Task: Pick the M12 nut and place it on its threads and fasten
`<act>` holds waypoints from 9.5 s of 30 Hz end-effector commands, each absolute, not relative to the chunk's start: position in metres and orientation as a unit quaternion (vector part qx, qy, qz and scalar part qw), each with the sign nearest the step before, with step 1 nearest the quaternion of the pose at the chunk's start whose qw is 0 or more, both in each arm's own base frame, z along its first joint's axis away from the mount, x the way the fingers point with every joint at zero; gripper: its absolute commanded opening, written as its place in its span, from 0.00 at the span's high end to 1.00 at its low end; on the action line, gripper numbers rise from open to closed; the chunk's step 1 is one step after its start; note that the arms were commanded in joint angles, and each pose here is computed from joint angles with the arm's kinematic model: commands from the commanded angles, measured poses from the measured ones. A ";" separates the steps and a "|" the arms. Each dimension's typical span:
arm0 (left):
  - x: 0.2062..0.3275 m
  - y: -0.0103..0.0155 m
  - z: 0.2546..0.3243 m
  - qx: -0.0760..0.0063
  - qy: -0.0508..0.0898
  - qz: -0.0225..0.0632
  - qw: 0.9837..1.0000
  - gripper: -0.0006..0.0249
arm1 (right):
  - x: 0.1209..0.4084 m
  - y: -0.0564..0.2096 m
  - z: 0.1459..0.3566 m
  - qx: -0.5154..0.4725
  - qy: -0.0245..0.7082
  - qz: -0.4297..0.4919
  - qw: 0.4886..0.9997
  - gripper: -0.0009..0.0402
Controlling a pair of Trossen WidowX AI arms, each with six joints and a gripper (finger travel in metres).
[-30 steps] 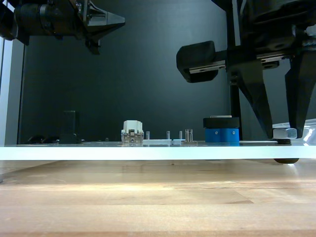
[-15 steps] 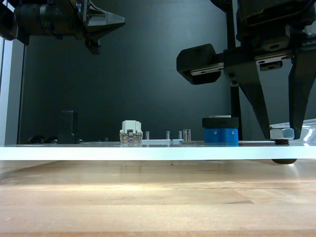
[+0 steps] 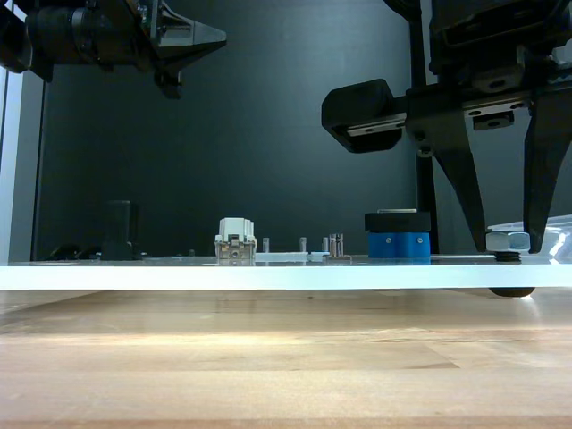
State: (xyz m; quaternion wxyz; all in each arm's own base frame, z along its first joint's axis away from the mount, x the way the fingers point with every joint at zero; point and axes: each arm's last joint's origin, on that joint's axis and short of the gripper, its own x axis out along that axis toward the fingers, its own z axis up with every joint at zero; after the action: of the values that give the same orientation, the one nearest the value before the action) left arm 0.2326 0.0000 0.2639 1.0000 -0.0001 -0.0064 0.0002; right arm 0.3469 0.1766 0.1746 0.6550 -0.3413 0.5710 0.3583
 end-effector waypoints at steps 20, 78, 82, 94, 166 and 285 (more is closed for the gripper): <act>0.233 0.0000 0.2641 0.000 -0.007 0.000 1.000 0.98 | 0.339 0.171 0.171 -0.225 0.616 0.255 0.711 0.94; 0.233 0.0000 0.2641 0.000 -0.007 0.000 1.000 0.98 | 0.338 0.169 0.171 0.402 0.575 -0.337 0.628 0.91; 0.233 0.0000 0.2641 0.000 -0.007 0.000 1.000 0.97 | 0.337 0.169 0.171 0.401 0.575 -0.337 0.628 0.84; 0.233 0.0000 0.2641 0.000 -0.007 0.000 1.000 0.98 | 0.338 0.171 0.177 0.399 0.576 -0.335 0.630 0.54; 0.233 0.0000 0.2641 0.000 -0.007 0.000 1.000 0.98 | 0.326 0.166 0.192 -0.057 0.667 0.042 0.741 0.98; 0.233 0.0000 0.2641 0.000 -0.007 0.000 1.000 0.98 | 0.324 0.170 0.187 -0.041 0.684 0.113 0.719 0.98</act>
State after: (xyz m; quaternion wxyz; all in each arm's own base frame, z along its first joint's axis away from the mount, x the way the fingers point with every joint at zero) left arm 0.2325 0.0000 0.2641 1.0000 -0.0003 -0.0068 0.0002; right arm 0.3240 0.1722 0.1872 0.7145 -0.0230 0.6856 0.1378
